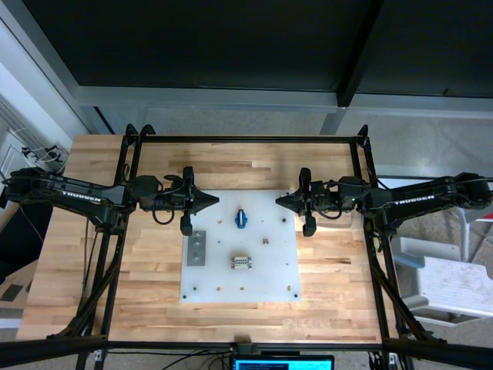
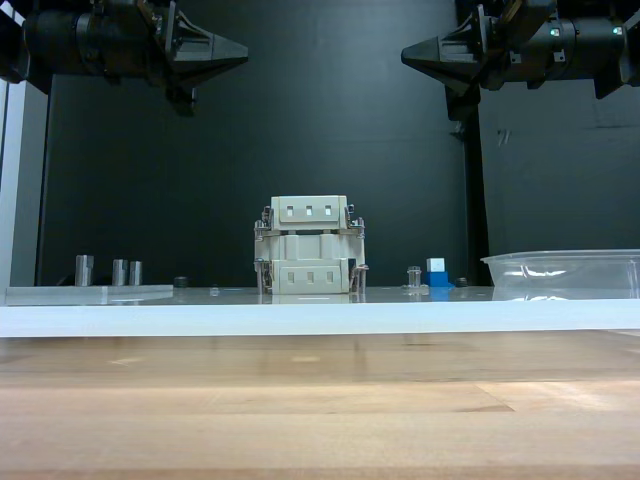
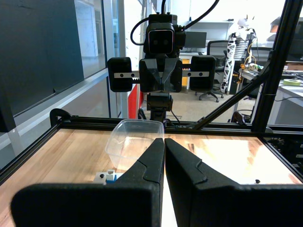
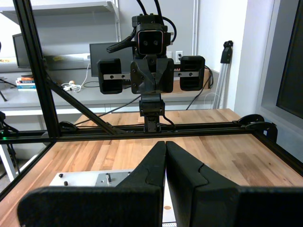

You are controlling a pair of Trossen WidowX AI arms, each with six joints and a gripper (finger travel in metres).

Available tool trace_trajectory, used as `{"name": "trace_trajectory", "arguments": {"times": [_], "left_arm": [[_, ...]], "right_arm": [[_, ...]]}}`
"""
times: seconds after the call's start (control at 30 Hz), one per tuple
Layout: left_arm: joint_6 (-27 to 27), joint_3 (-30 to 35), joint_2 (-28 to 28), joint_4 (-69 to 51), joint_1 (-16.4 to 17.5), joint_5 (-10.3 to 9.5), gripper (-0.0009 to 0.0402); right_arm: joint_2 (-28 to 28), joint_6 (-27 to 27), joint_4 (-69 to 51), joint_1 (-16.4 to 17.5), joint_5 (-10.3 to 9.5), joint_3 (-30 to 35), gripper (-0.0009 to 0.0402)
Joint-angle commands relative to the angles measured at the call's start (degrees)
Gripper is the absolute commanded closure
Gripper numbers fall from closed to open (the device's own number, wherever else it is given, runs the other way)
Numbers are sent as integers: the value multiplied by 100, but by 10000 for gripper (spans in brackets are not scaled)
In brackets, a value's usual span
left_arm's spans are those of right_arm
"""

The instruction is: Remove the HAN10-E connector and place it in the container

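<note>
1. The left gripper [image 1: 218,200] is hovering centre-left in the high view, fingers pressed together.
2. The right gripper [image 1: 279,200] is hovering centre-right, fingers likewise together.
3. The HAN10-E connector [image 1: 242,264] is sitting below centre; the container [image 2: 565,268] is lying at the low view's right.

The left claw [image 2: 238,47] and right claw [image 2: 408,55] hang above the HAN10-E connector [image 2: 308,247], container [image 2: 565,272] off right.
</note>
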Motion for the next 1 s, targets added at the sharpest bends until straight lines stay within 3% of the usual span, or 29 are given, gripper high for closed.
{"name": "trace_trajectory", "arguments": {"times": [0.03, 0.47, 0.63, 0.73, 1.0], "left_arm": [[0, 0, 0, 0, 0, 2, 393], [0, 0, 0, 0, 2, 2, 393], [0, 0, 0, 0, 0, 2, 393], [0, 0, 0, 0, 0, 2, 393], [0, 0, 0, 0, 0, 2, 393]], "right_arm": [[0, 7, 4, 7, 0, 2, 393], [0, 24, 4, 9, -2, 2, 393], [0, 275, -103, 17, -61, 162, 393], [0, 260, -848, 20, -212, 525, 393], [284, 94, -3115, 48, -195, 1904, 393]]}}
